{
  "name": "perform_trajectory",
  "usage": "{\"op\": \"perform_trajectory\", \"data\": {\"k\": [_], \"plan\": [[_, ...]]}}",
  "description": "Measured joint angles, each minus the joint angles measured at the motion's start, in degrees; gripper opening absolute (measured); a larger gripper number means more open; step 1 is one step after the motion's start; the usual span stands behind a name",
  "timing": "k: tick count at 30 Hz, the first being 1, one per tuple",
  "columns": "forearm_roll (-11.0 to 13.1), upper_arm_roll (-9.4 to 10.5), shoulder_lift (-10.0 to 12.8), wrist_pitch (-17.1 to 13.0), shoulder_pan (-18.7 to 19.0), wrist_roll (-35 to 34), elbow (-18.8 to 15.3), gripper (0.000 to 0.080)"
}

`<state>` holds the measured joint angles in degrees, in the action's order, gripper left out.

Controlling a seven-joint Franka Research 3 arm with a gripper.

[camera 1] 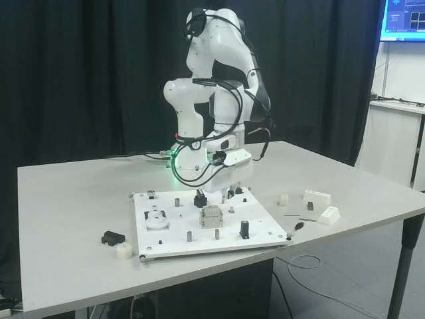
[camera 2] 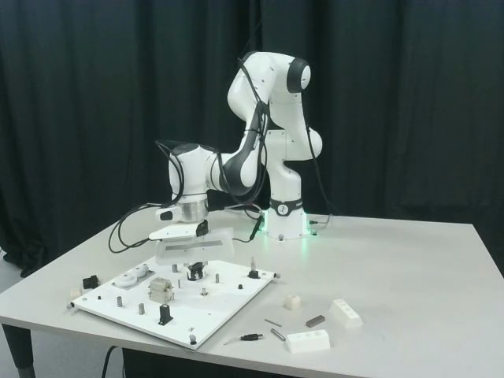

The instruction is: Place BNC.

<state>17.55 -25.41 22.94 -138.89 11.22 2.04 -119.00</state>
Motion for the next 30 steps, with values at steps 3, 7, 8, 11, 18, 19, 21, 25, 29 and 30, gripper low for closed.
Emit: {"op": "perform_trajectory", "data": {"k": [3, 7, 8, 11, 18, 19, 21, 25, 29, 30], "plan": [[0.0, 0.03, 0.0, 0.0, 0.0, 0.0, 0.0, 0.0126], [0.0, 0.22, 0.0, 0.0, 0.1, 0.0, 0.1, 0.0126], [0.0, 0.29, 0.0, 0.0, 0.2, 0.0, 0.1, 0.0126], [0.2, 0.54, 0.0, 0.0, 0.5, -0.1, 0.1, 0.0126], [3.0, 1.94, 0.0, 0.0, 2.0, -1.9, 0.3, 0.0126], [3.3, 2.18, 0.0, 0.0, 2.3, -2.4, 0.3, 0.0126], [3.8, 2.64, 0.0, 0.0, 3.0, -3.7, 0.4, 0.0126], [4.4, 3.63, 0.1, -0.1, 4.6, -6.4, 0.6, 0.0126], [4.4, 4.25, 0.4, -0.3, 6.8, -10.1, 0.7, 0.0126], [4.4, 4.34, 0.5, -0.4, 7.4, -11.3, 0.7, 0.0126]]}}
